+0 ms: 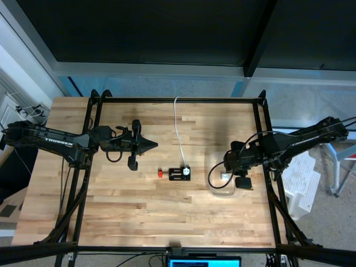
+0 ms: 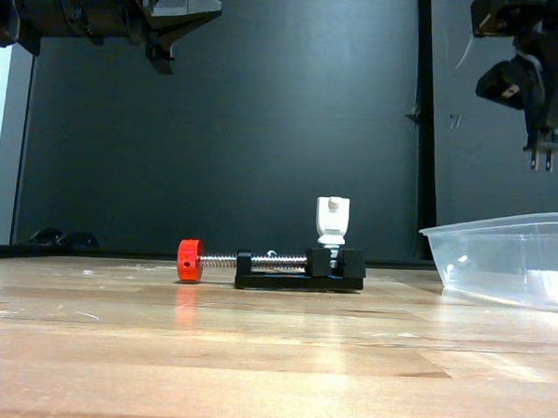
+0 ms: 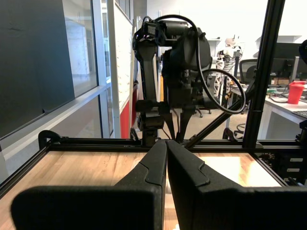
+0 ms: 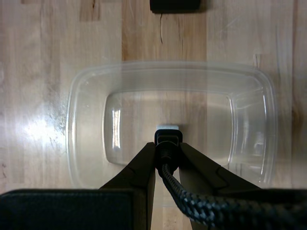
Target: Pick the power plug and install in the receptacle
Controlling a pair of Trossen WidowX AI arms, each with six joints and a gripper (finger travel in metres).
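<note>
Right wrist view: right hand (image 4: pixel 167 155) is pinching the power plug (image 4: pixel 168 140), partly hiding what may be a pale piece (image 4: pixel 167 127) in the tray (image 4: pixel 76 110) below; left hand (image 3: pixel 166 143) is hovering aloft, pressed together.

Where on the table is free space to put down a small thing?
Free: the wide near strip of table, before the vise and the tray. Crowded: around the receptacle. The left tool hangs shut left of it; the right tool holds the power plug over the tray.

Blk plug (image 2: pixel 543 144) prongs down in right gripper (image 4: pixel 168 154), wht receptacle (image 2: pixel 332 218) upright in vise (image 2: pixel 294 272)
</note>
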